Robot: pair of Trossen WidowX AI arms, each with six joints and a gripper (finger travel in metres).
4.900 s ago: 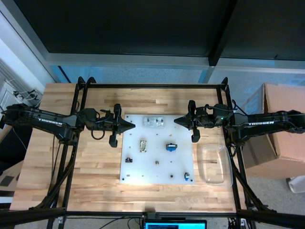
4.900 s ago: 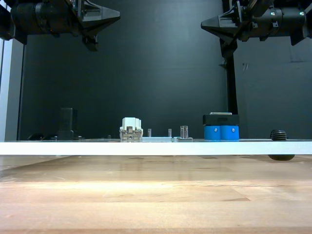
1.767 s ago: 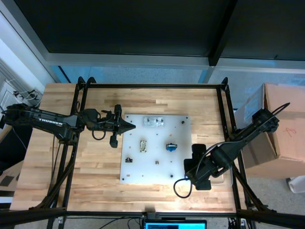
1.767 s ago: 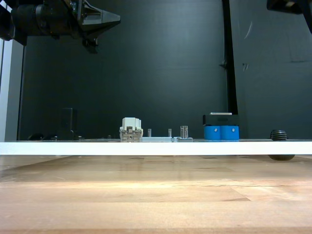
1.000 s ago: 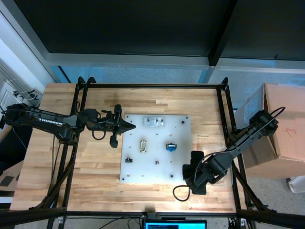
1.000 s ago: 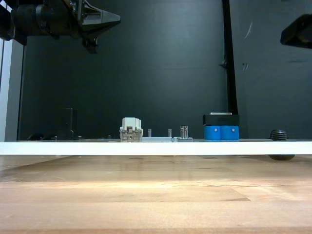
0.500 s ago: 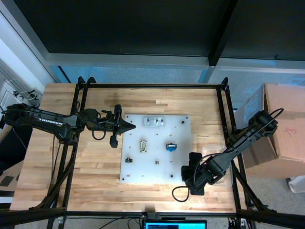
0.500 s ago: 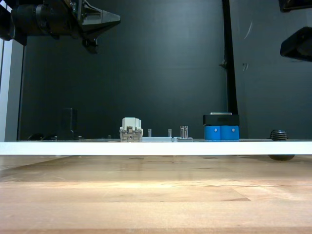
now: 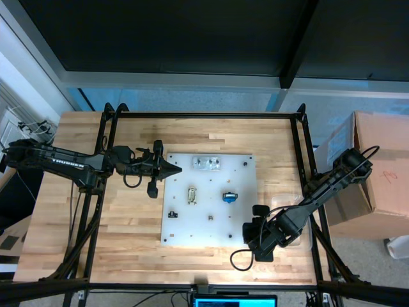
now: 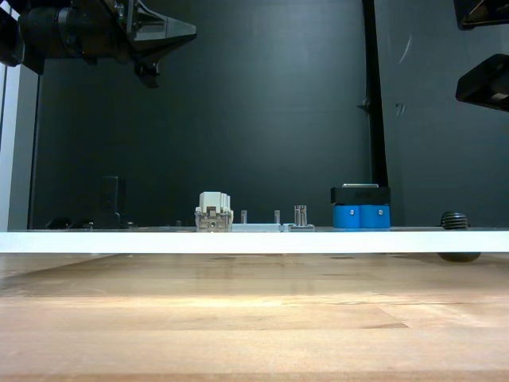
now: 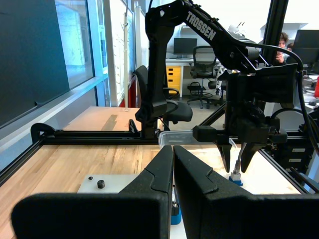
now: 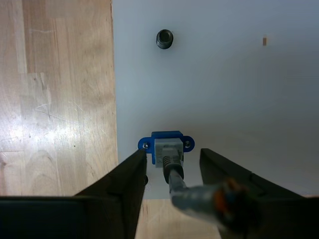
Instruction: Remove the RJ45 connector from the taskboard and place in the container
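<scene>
RJ45 connector: fully in its blue seat on the taskboard, directly ahead of the right gripper and between its spread fingers, untouched.
Container: just beside that gripper's arm.
Left gripper: fingers pressed together, hovering well apart at the board's opposite edge.
Progress, as judged: gripper poised; grip, extraction and deposit outstanding.
Lettering: TROSSEN, on the right arm.

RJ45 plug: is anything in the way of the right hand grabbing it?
Nothing visible. The plug sits in its blue seat on the board, just below the open right hand; only its own cable pokes up into it. The left hand, shut, hangs high by the board's far left corner.
</scene>
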